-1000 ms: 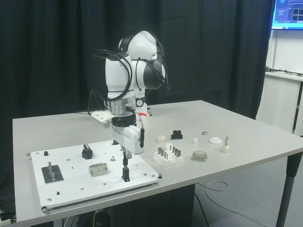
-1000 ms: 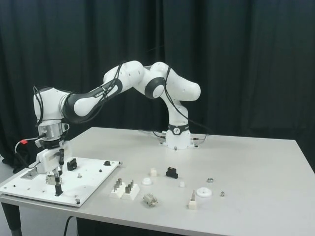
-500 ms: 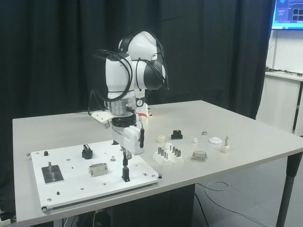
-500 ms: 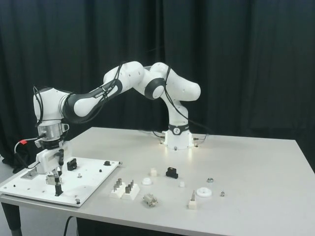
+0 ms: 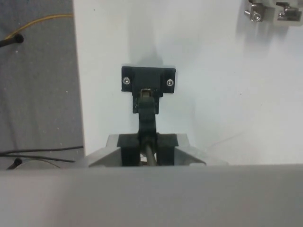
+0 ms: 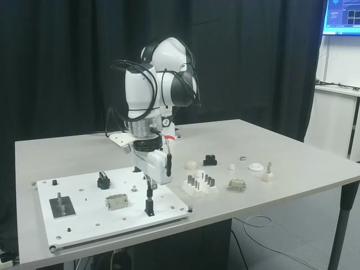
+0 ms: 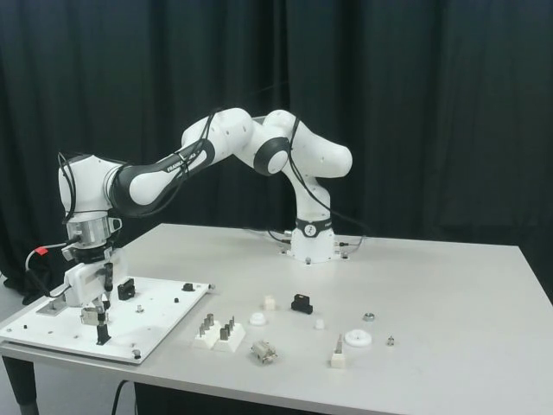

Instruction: Insert USB.

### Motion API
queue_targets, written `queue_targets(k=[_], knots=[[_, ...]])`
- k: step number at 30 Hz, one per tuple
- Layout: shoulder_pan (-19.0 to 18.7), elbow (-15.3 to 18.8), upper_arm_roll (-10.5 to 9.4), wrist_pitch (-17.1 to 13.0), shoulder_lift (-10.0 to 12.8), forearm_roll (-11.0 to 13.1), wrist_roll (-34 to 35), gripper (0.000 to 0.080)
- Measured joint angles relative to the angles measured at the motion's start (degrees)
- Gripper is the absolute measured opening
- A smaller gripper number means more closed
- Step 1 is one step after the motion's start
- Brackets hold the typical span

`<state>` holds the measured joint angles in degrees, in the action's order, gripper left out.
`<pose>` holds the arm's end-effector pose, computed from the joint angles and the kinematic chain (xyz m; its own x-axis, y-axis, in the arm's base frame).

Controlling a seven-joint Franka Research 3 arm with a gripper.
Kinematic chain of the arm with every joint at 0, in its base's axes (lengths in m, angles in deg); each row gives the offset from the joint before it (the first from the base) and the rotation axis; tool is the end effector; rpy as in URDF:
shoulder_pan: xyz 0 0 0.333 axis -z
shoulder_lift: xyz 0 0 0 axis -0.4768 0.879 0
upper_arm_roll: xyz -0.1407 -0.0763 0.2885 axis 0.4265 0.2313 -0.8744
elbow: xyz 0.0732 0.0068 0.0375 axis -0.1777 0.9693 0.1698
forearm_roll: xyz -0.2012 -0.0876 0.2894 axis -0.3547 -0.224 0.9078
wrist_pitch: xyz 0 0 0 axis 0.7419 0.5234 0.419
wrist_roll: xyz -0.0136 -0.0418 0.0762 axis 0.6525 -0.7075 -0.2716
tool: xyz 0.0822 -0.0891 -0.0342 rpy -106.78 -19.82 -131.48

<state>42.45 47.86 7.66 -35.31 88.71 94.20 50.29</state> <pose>0.6862 -0.3491 0.2773 -0.6728 -0.7342 -0.0907 -0.7382 0.6744 0.0162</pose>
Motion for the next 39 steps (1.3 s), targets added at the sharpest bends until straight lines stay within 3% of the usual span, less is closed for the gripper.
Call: queue_targets(k=[39], knots=[[0.23,-1.01,0.18,-0.82,1.3,0.56,0.87,0.0067]])
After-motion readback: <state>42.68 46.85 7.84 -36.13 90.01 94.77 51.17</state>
